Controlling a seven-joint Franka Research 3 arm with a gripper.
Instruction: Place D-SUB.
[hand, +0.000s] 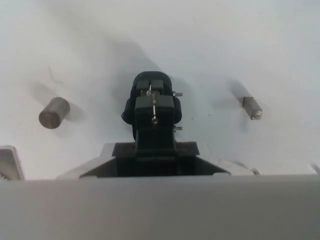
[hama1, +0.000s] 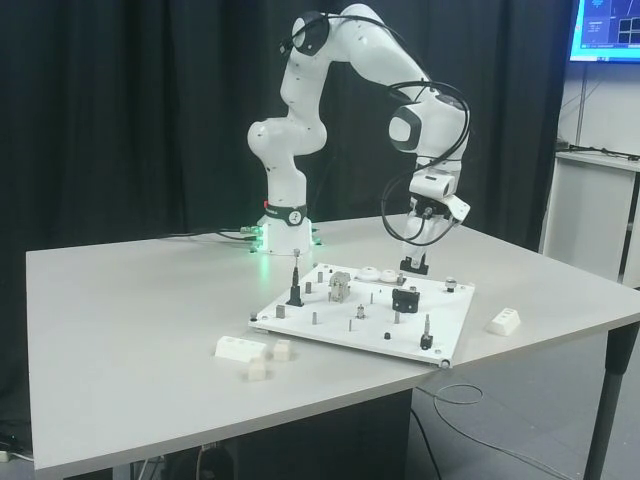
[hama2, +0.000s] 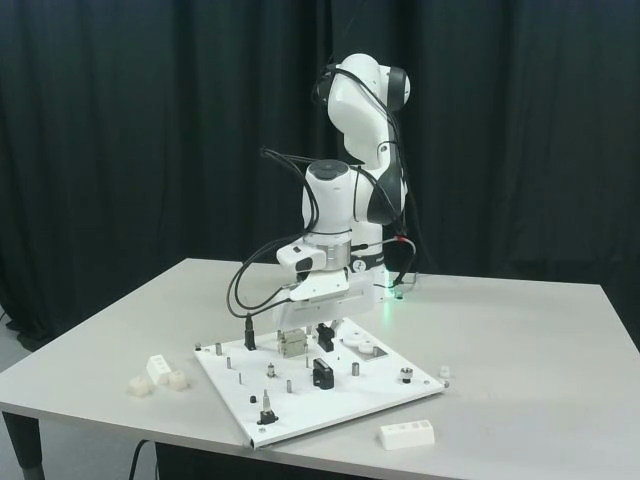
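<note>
Gripper (hand: 155, 107) first: your two black fingers are pinched on the D-SUB (hand: 150, 100), a black connector body with small metal screws showing at its sides, held upright just above the white board (hama1: 440, 320). In the first room view the gripper (hama1: 415, 262) hangs over the board's far edge, close to the surface; you cannot tell from any view whether the connector already touches it.

Take the connector as your landmark. In the wrist view a short grey cylinder peg (hand: 53, 112) stands on the board to one side of it, and a small grey square-headed post (hand: 251, 107) stands on the other side, both well apart from the connector. Neither should get in your way.

To do this step well, you should probably come straight down with the wrist kept level, so the connector's flat face meets its seat squarely. Go slowly over the last stretch, and release only once the part feels settled. Beyond the board, three small white blocks (hama1: 250, 355) lie on the grey table (hama1: 120, 320), far from the connector.
</note>
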